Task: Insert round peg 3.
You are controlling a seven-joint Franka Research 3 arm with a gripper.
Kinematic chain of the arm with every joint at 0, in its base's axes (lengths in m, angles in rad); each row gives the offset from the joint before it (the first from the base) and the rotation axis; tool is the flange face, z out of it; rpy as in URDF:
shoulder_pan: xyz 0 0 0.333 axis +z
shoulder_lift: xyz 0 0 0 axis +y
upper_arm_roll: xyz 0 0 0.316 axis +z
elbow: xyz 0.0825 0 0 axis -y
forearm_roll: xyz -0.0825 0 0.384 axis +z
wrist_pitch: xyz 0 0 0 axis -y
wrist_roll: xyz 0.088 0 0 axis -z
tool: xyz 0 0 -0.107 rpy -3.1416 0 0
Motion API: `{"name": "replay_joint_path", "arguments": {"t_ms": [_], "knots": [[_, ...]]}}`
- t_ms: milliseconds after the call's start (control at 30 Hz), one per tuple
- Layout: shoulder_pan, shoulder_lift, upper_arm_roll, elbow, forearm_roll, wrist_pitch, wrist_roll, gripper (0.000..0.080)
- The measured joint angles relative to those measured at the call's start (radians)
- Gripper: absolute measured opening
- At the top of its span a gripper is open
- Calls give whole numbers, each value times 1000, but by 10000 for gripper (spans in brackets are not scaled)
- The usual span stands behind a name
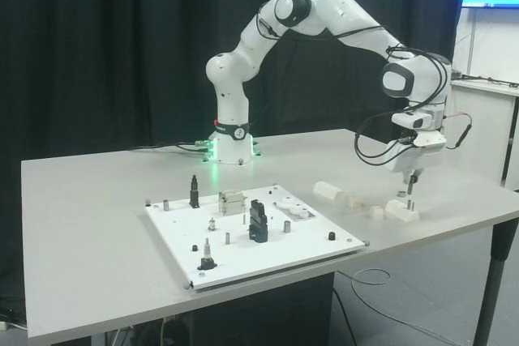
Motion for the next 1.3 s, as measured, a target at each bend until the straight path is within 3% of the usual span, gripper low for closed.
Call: {"name": "replay_joint_path", "arguments": {"t_ms": [367, 867, 1300], "knots": [[0, -3, -5, 0, -24, -19, 2, 111], [-1, -51, -20, -12, -147, -159, 56, 111], [-29, -103, -20, -102, -213, -173, 76, 111]]}}
